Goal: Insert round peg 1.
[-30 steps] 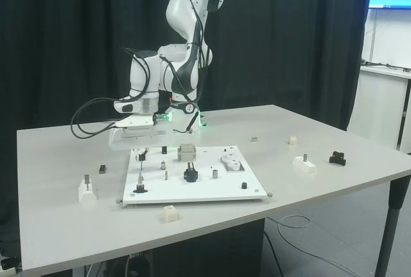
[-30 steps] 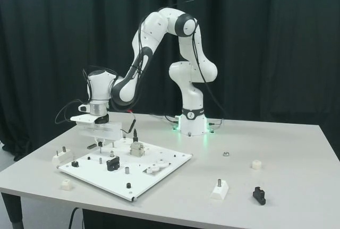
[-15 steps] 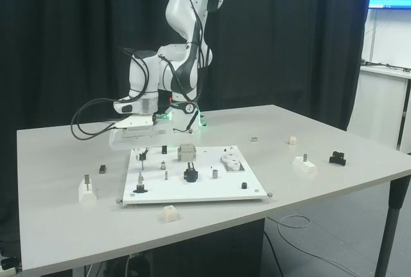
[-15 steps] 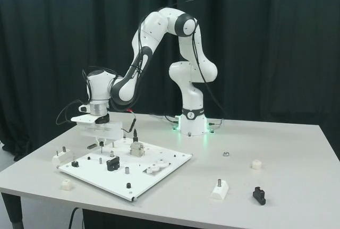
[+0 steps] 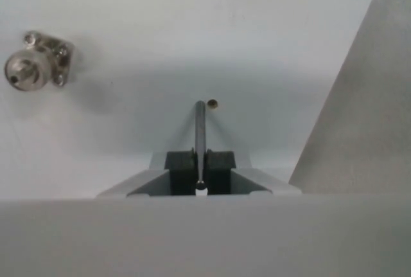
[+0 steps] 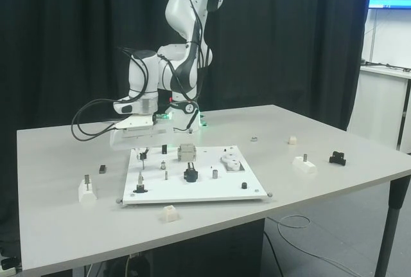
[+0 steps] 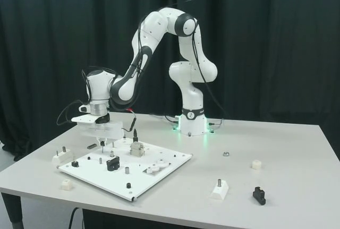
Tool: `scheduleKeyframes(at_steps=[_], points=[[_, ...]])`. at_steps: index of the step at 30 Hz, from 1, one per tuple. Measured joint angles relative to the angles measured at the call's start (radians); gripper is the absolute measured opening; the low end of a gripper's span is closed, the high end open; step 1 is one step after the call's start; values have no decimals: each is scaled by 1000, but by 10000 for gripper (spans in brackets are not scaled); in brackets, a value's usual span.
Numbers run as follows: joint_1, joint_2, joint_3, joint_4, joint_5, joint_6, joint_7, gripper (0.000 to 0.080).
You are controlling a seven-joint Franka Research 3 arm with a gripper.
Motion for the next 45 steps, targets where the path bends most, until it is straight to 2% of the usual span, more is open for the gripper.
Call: scheduleKeyframes(at_steps=[18,45], points=[[0,1,-13,-1,-1,-16,-3,32],[1,-1,-11,0,1,-22,-7,32]])
